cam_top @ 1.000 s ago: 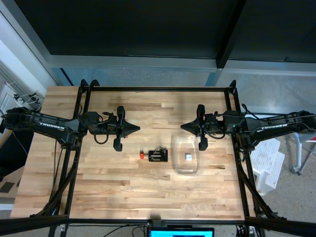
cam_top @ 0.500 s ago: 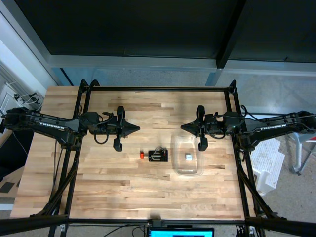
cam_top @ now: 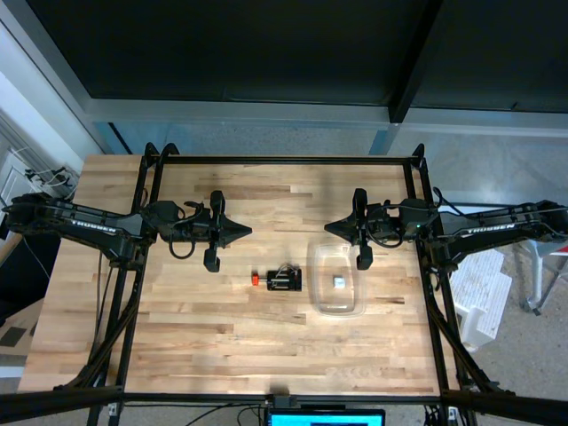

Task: Pick the RCA connector and install on taskboard

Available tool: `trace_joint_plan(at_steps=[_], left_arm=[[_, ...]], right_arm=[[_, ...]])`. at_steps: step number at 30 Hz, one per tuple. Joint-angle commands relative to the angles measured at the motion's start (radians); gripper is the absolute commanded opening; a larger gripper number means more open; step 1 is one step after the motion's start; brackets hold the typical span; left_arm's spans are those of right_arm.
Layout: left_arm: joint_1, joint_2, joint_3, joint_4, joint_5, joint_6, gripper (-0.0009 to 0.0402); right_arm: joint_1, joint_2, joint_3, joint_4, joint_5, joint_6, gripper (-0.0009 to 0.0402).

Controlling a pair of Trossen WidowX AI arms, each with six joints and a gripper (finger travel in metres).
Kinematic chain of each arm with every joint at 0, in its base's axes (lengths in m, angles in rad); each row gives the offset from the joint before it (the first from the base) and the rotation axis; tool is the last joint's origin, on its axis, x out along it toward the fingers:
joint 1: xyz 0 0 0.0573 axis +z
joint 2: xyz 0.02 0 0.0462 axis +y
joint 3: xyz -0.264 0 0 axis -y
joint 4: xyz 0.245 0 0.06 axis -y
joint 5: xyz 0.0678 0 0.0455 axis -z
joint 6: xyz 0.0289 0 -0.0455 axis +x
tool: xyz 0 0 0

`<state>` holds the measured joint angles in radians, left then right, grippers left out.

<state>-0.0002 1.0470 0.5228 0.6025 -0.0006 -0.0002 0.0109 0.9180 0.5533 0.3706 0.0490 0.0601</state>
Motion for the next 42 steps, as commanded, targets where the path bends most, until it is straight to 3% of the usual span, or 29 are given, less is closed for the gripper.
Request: trace_joint_plan(at_steps=[1, 42], left_arm=[[0.0, 0.0, 0.0, 0.0, 0.0, 0.0, 0.0], [0.0, 0.0, 0.0, 0.0, 0.0, 0.0, 0.0]], right_arm=[[0.0, 0.0, 0.001, 0.001, 0.002, -0.003, 0.0], [0.0, 0.0, 0.001, -0.023, 0.003, -0.009, 0.0]])
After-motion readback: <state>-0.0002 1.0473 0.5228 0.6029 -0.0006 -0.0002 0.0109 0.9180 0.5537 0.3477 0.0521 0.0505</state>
